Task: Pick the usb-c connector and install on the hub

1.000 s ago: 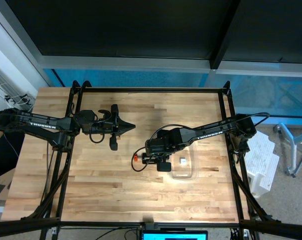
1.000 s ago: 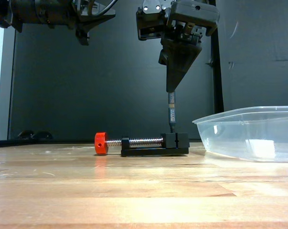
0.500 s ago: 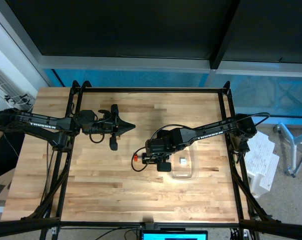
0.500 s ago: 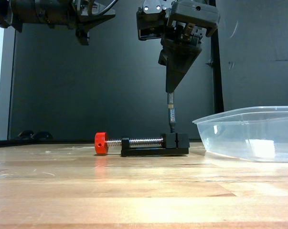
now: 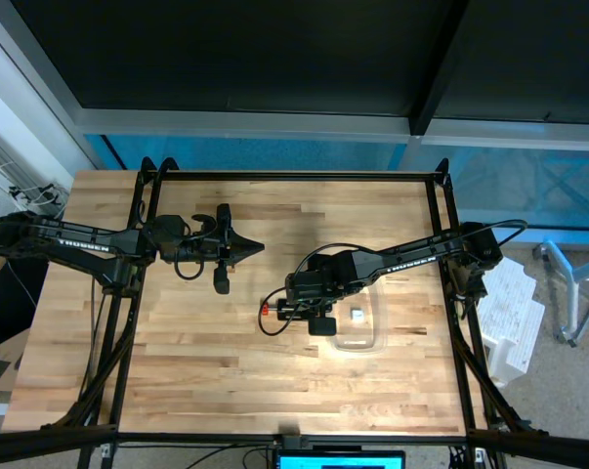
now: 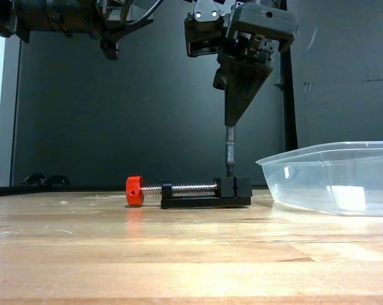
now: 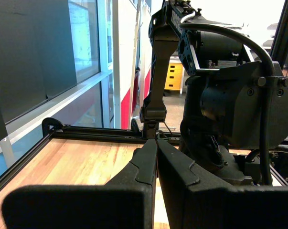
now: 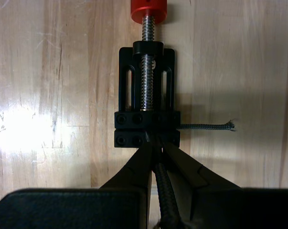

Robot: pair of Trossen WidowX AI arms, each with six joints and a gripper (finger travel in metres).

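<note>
The hub (image 6: pixel 204 191) is a small black clamp block with a silver screw and an orange-red knob (image 6: pixel 134 190); it lies on the wooden table. The usb-c connector (image 6: pixel 229 151) stands upright with its lower end at the hub's black end block (image 8: pixel 147 128). My right gripper (image 6: pixel 230 122) hangs straight above, shut on the connector's top, and the braided cable (image 8: pixel 160 179) runs up between its fingers. From above, the right gripper (image 5: pixel 312 311) covers that end of the hub (image 5: pixel 271 309). My left gripper (image 5: pixel 253 247) hovers shut and empty at the table's far left, also visible as the left gripper (image 7: pixel 156 141).
A clear plastic tray (image 6: pixel 331 178) stands just right of the hub, with a small white piece (image 5: pixel 357 315) inside it. A frayed cable end (image 8: pixel 207 126) lies on the wood beside the hub's end block. A black frame (image 5: pixel 294 177) edges the table.
The right gripper has shifted slightly to the right with the connector, which stays upright on the hub's end block. The left arm has not moved.
</note>
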